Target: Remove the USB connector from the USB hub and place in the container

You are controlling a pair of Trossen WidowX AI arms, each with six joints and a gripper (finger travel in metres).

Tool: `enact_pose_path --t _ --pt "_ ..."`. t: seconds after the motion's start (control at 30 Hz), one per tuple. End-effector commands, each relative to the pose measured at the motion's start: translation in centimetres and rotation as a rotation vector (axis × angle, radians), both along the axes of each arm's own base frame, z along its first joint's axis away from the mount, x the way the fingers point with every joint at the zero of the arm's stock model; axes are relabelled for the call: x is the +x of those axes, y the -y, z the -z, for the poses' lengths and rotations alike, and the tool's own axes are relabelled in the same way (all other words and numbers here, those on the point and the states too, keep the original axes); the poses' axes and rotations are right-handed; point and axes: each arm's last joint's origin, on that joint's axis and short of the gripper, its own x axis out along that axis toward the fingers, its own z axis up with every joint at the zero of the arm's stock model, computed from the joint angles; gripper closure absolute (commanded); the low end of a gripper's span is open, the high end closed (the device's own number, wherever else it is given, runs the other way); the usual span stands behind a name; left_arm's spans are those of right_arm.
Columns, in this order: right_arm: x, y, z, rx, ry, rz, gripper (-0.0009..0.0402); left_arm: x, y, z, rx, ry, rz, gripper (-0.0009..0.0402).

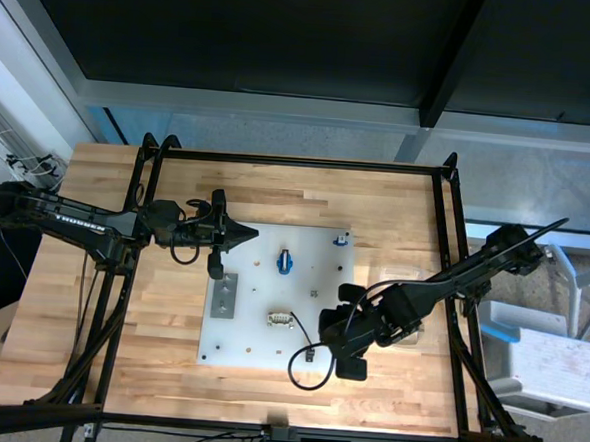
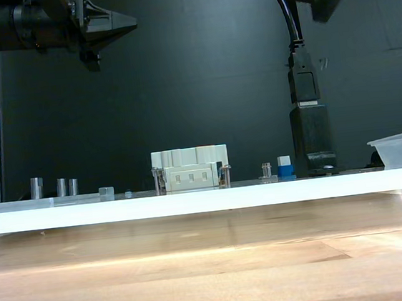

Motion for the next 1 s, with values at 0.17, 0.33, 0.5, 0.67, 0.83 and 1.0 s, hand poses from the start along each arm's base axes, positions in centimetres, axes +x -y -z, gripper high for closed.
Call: enact_pose_path --t 0.17,0.33,0.5,0.67,0.83,1.0 --pt "1.0 -0.8 1.1 0.005 0.010 -0.006 0.0230 0.0 0.0 0.0 0.000 0.000 0.000 0.0392" --pt "1.5 -1.2 1.8 0.008 0.017 -0.010 0.0231 0.0 0.0 0.0 0.000 0.001 0.000 0.0392" --pt "1.9 -1.5 2.3 0.005 0.030 -0.008 0.0231 0.0 0.0 0.0 0.000 0.001 0.000 0.0392" --pt "2.3 -1.8 2.9 -0.011 0.036 -0.010 0.0231 0.0 0.0 0.0 0.000 0.001 0.000 0.0392" --pt "2.7 -2.1 3.4 -0.013 0.042 -0.019 0.0231 0.0 0.0 0.0 0.000 0.001 0.000 0.0392" --pt "3.1 -2.3 4.1 -0.013 0.041 -0.020 0.0231 0.0 0.0 0.0 0.000 0.000 0.000 0.0392"
